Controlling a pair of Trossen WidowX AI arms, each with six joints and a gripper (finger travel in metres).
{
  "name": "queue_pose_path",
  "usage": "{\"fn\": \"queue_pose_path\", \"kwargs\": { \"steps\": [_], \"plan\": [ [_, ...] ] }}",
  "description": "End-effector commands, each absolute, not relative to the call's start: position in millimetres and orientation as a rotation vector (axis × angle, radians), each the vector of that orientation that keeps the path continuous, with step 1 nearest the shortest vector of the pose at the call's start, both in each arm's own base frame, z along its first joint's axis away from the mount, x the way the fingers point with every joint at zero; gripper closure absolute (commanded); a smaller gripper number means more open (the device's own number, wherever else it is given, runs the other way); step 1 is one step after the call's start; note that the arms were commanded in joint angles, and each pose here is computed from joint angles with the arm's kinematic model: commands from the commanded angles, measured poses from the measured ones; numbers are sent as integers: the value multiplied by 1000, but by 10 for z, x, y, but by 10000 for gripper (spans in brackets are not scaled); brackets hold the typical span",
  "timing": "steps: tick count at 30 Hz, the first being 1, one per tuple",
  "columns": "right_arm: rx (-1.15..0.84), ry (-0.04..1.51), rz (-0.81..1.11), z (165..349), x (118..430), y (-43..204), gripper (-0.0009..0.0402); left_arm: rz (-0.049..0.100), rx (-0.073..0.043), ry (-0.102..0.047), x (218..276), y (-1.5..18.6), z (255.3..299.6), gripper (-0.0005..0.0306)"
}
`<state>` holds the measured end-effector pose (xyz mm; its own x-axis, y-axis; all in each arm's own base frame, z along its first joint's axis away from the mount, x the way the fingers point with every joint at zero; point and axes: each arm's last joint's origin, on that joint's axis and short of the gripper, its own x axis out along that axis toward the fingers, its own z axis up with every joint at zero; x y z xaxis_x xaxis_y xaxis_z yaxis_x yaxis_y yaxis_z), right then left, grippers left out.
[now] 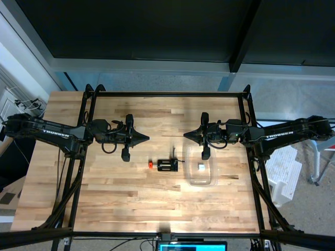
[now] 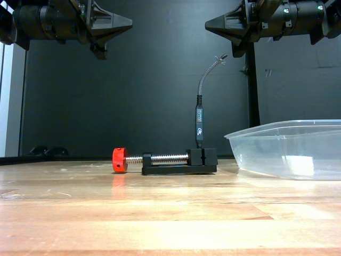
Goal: Pick the USB-C connector and install on taskboard
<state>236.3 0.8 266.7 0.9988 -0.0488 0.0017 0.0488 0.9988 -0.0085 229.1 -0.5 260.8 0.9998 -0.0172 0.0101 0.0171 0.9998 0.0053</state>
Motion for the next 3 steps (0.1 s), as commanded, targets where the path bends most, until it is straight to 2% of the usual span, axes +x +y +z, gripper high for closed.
{"fn": "queue_pose_path", "kwargs": {
  "steps": [1, 3],
  "plan": [
    [-9, -2, -48, 2667, 2363, 9, 393, -17, 6, -10, 2292, -4, 2607, 300],
    [-9, -2, -48, 2667, 2363, 9, 393, -17, 6, -10, 2292, -5, 2607, 300]
  ]
}}
